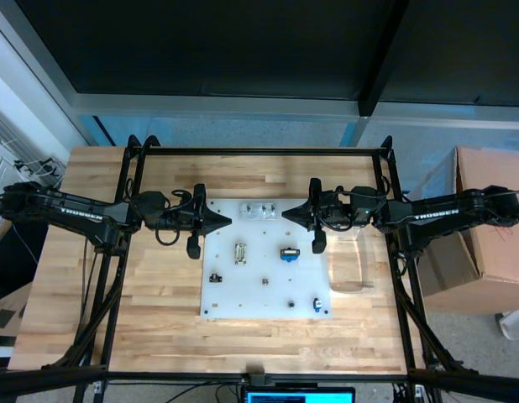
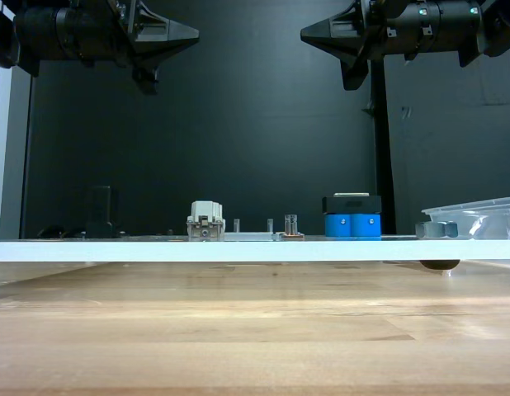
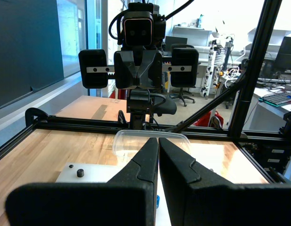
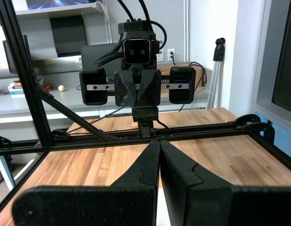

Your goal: Unfasten the M12 nut and place it in the container

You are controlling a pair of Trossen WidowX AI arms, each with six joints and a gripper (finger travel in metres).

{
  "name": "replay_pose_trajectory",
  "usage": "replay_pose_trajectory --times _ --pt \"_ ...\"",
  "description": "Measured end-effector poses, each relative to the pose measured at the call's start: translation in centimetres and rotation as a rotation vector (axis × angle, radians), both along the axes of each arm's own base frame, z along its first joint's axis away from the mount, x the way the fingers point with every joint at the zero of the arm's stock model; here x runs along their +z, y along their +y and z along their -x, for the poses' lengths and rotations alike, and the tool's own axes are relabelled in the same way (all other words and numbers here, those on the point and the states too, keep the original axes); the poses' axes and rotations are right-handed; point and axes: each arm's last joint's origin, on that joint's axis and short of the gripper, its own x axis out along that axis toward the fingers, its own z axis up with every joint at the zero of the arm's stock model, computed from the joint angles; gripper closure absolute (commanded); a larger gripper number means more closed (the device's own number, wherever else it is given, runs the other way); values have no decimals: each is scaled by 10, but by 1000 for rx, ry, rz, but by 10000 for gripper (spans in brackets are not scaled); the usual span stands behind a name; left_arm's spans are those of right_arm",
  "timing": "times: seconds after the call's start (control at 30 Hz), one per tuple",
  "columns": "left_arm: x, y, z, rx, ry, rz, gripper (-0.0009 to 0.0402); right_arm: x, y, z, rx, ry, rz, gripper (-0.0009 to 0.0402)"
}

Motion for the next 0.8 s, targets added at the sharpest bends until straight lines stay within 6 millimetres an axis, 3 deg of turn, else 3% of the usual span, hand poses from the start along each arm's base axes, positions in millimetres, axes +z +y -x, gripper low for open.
replay_pose_trajectory --times 0.5,0.8 --pt "0 1 0 43 0 0 393 -1 -1 0 -55 13 -1 393" --pt "0 1 0 42 0 0 393 7 26 -13 -3 350 -16 393"
